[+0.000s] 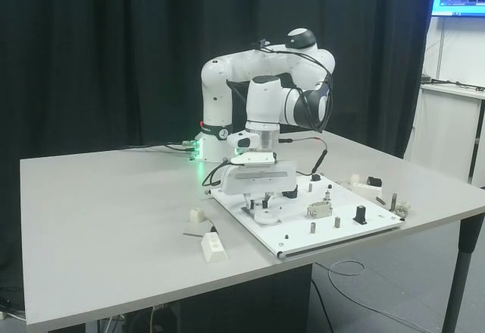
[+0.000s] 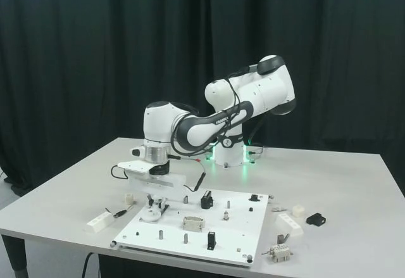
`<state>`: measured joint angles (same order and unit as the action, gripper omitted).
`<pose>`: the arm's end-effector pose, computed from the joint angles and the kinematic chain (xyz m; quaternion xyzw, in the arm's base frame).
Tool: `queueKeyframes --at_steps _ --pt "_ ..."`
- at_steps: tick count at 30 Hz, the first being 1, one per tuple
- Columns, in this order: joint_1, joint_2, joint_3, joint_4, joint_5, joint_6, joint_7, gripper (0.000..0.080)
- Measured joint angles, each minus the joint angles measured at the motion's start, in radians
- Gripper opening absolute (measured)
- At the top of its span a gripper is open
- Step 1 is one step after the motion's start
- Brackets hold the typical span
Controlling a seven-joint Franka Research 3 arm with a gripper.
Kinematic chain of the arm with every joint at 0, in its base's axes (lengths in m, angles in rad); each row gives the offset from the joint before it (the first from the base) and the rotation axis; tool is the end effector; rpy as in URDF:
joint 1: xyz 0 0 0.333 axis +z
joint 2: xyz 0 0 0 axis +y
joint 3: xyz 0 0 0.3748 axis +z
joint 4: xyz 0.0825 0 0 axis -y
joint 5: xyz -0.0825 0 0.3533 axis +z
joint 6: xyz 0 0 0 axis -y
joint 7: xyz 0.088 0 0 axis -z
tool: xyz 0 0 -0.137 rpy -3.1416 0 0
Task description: Remove medium gear.
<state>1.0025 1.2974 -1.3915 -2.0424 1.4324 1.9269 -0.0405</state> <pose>0.5773 -0.0596 0.2063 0.8861 -0.4616 0.0408 0.0059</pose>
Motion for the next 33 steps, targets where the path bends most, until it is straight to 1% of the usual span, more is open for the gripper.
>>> queueKeyframes --at_steps 20,33 --pt "-0.008 0.000 -0.004 0.006 0.000 -0.018 0.000 0.0284" --pt "-0.008 0.000 -0.030 0.009 -0.007 -0.052 -0.001 0.0283"
